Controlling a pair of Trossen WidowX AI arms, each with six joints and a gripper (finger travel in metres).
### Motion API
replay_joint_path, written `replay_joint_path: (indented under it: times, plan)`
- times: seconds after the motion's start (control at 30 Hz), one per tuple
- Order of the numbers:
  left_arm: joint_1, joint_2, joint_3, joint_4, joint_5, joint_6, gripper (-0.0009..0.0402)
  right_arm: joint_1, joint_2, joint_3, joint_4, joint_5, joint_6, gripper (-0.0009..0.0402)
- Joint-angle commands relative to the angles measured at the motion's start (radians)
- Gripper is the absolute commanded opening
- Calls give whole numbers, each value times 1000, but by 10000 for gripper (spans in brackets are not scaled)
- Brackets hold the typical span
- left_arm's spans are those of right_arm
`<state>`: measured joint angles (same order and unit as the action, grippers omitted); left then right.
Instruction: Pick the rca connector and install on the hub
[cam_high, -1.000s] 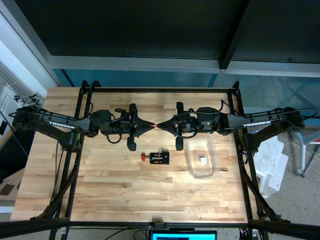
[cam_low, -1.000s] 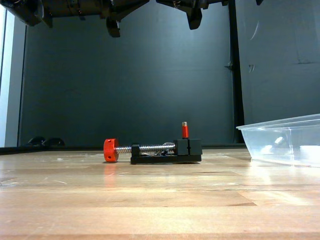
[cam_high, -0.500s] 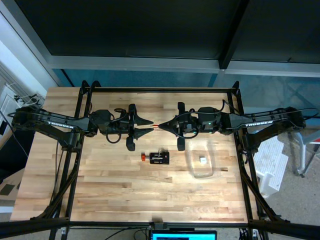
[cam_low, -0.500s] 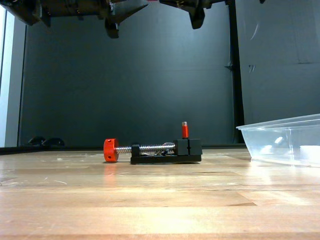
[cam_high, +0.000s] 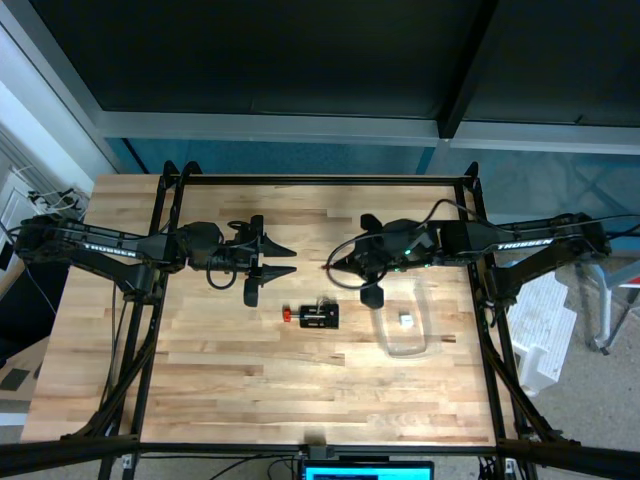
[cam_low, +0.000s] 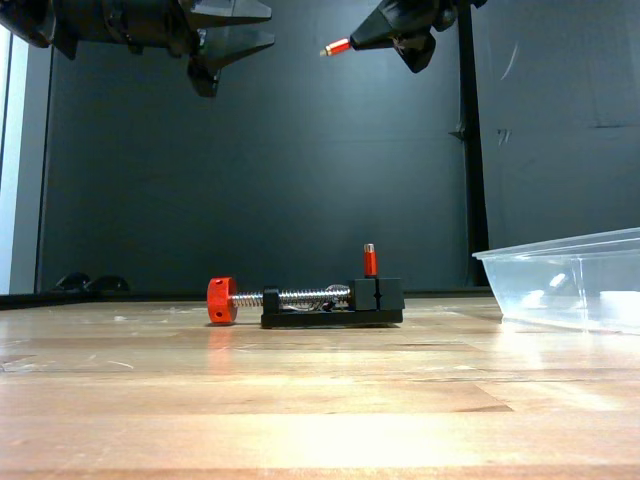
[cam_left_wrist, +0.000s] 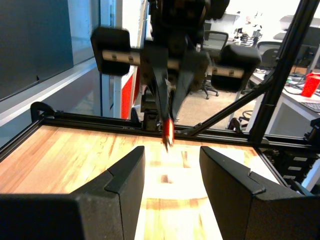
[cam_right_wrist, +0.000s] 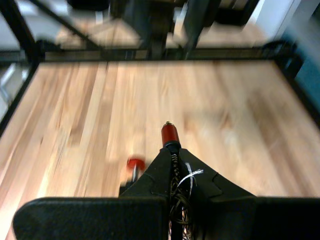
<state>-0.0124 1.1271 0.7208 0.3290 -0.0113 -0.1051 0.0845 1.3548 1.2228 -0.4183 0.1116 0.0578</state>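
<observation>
Both above the black red-knobbed hub (cam_low: 320, 295): left gripper (cam_low: 268, 25) gapes empty, right gripper (cam_low: 356, 42) pinches the red-sleeved rca connector (cam_low: 337, 46); I'd go vertical before lowering.

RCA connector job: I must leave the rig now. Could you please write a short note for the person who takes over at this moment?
The left claw is open and empty, raised above the table, facing the right claw.
The right claw is shut on the rca connector, high above the hub.
The hub lies on the table, apart from the clear tray.
Done: connector picked up.
Left: bring it down and install it on the hub.
</observation>
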Motion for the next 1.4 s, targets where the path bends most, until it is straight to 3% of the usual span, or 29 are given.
replay_joint_path:
  times: [0.03,0.57,1.4]
  plan:
    - [1,-5,-2,-14,4,0,142,18,53,59,-132,1,17,0]
    - [3,-49,-2,-157,3,15,141,65,352,372,-599,0,51,0]
    - [4,-93,-2,-261,3,21,140,91,743,783,-978,-26,83,0]
